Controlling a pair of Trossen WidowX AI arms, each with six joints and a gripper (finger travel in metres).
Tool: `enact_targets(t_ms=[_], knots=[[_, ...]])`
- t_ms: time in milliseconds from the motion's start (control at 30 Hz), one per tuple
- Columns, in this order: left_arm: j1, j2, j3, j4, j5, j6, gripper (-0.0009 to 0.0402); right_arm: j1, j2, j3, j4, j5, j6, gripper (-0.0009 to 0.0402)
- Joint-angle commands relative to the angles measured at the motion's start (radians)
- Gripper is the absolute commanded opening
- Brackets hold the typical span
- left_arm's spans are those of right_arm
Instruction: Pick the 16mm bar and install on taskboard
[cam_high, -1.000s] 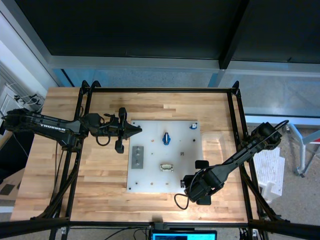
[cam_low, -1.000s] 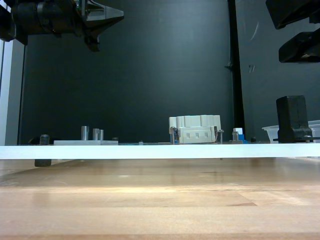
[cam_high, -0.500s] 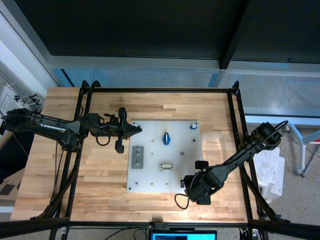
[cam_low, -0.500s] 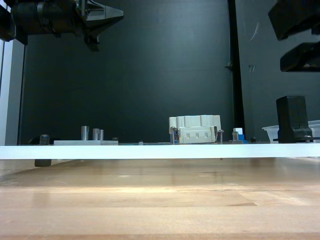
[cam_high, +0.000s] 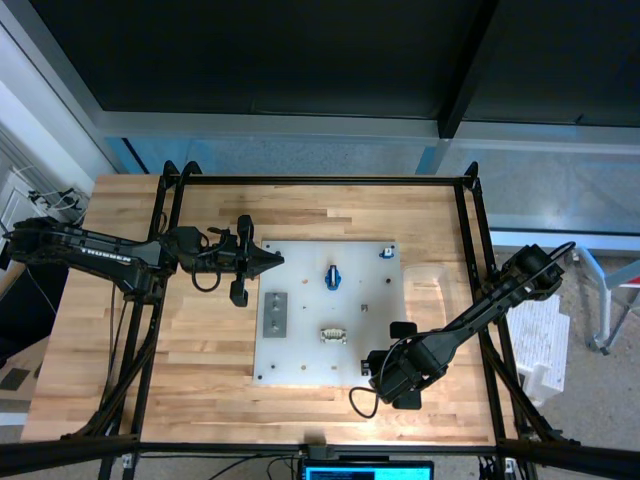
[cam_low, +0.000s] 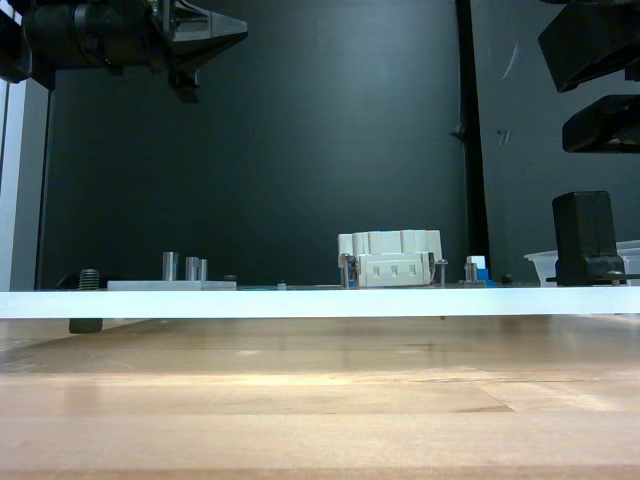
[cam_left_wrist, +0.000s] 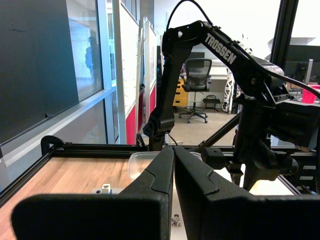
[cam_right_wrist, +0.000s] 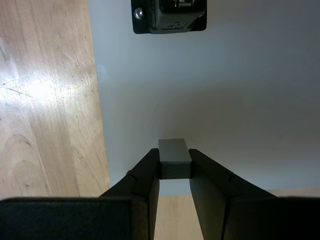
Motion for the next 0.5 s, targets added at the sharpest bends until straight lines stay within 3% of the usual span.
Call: enact_targets(t_ms=[33, 367, 500], knots=[[0.000, 0.000, 0.000, 0.000, 0.000, 0.000, 0.0000, 0.000, 0.000, 0.000, -0.006, 0.000, 0.000, 0.0004], [0.000, 0.000, 0.000, 0.000, 0.000, 0.000, 0.0000, 0.000, 0.000, 0.000, -0.006, 0.000, 0.000, 0.0006], [0.000, 0.000, 0.000, 0.000, 0.000, 0.000, 0.0000, 0.000, 0.000, 0.000, -0.007, 0.000, 0.000, 0.0033]])
